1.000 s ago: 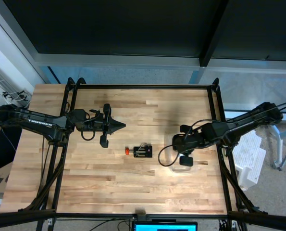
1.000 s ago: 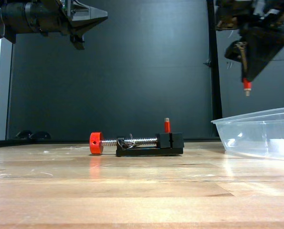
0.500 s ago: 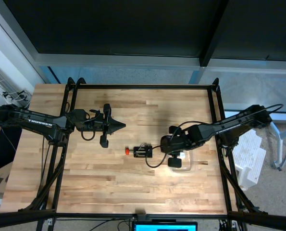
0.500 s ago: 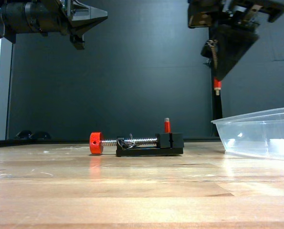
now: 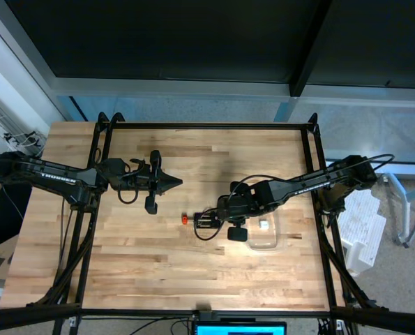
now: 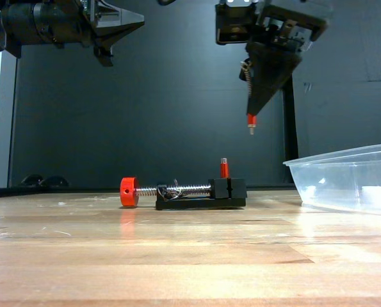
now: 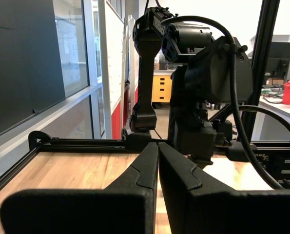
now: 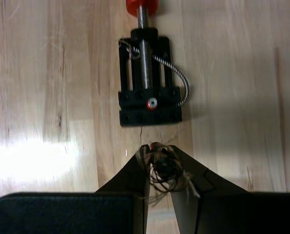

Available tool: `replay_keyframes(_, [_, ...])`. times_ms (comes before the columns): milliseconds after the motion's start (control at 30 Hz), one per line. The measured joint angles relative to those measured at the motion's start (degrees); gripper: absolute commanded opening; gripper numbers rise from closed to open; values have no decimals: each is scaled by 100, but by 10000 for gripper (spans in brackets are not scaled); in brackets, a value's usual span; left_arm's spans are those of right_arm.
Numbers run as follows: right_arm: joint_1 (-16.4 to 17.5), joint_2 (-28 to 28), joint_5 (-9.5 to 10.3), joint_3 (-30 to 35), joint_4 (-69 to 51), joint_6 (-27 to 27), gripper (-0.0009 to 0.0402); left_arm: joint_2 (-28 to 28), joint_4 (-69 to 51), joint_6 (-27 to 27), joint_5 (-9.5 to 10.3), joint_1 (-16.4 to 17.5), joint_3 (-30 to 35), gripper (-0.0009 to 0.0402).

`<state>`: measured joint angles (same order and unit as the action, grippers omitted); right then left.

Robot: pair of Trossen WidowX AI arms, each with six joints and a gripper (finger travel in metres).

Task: Pick the RCA connector and install on taskboard

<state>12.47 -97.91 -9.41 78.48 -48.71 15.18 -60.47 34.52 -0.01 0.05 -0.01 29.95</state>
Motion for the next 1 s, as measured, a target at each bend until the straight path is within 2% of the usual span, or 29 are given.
replay_keyframes(233, [-83, -380, 0, 363, 37, -133, 0, 0, 0, 2, 0, 0, -2, 0])
replay_keyframes(567, [-133, -708, 44, 546, 210, -229, 0, 0, 0, 2, -2, 0, 0, 0])
replay_keyframes(1000, [-149, -761, 59, 450, 282, -225, 0, 2, 2, 2, -2, 0, 0, 0])
